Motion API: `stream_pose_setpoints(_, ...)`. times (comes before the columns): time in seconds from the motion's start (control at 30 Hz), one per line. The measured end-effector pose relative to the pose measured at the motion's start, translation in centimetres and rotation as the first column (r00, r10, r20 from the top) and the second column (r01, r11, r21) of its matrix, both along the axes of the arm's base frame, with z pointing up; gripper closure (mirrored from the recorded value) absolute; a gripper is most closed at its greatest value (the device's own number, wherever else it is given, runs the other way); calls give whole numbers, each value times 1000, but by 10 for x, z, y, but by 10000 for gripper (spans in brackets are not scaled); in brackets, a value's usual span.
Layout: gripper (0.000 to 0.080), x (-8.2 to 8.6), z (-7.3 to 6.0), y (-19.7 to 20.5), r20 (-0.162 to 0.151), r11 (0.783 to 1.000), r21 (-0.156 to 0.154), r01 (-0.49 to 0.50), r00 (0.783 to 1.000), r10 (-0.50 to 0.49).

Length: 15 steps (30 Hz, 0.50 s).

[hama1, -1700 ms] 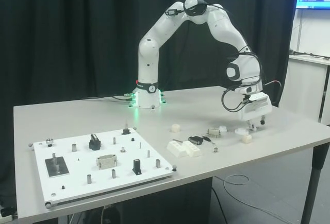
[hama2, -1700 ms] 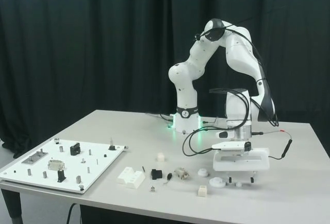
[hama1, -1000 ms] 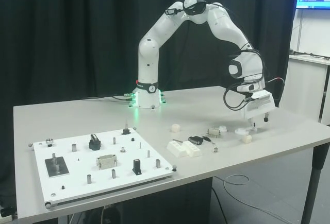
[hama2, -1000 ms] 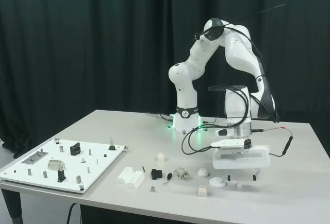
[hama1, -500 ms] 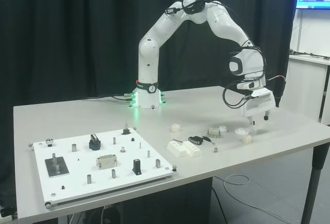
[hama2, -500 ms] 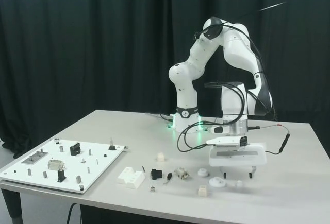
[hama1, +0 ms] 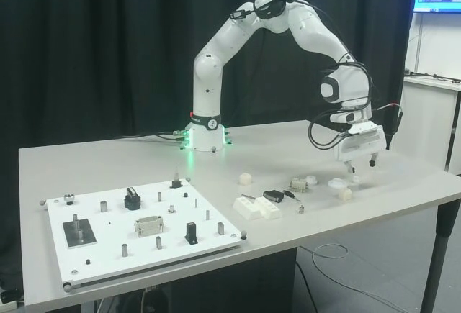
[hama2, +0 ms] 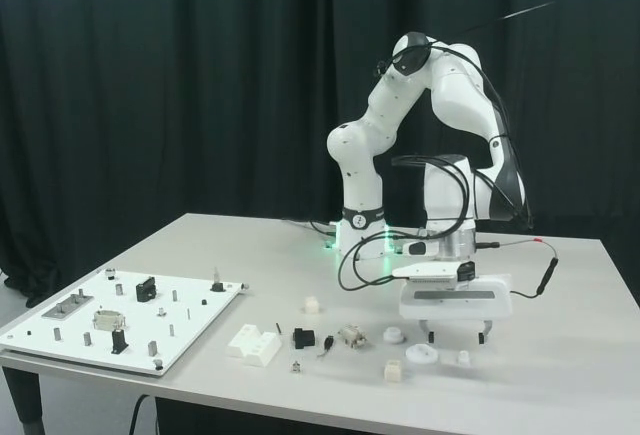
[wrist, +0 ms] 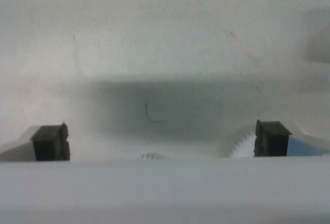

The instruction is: Remove square peg 4.

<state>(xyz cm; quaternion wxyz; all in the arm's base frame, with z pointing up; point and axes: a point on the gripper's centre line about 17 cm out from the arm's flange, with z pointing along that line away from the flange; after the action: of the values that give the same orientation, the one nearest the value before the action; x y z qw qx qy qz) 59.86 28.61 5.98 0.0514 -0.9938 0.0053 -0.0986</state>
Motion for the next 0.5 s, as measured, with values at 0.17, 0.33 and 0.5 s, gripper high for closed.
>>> stream_pose_setpoints(0.17, 3, 2, 1, -2, 1, 1000, 1, 13, 1000, -13)
stream_pose_setpoints(0.33, 3, 5, 4, -6, 5, 999, 3, 34, 999, -34)
stream_pose_setpoints(0.5, 3, 11, 8, -16, 15, 999, -1, 50, 999, -50)
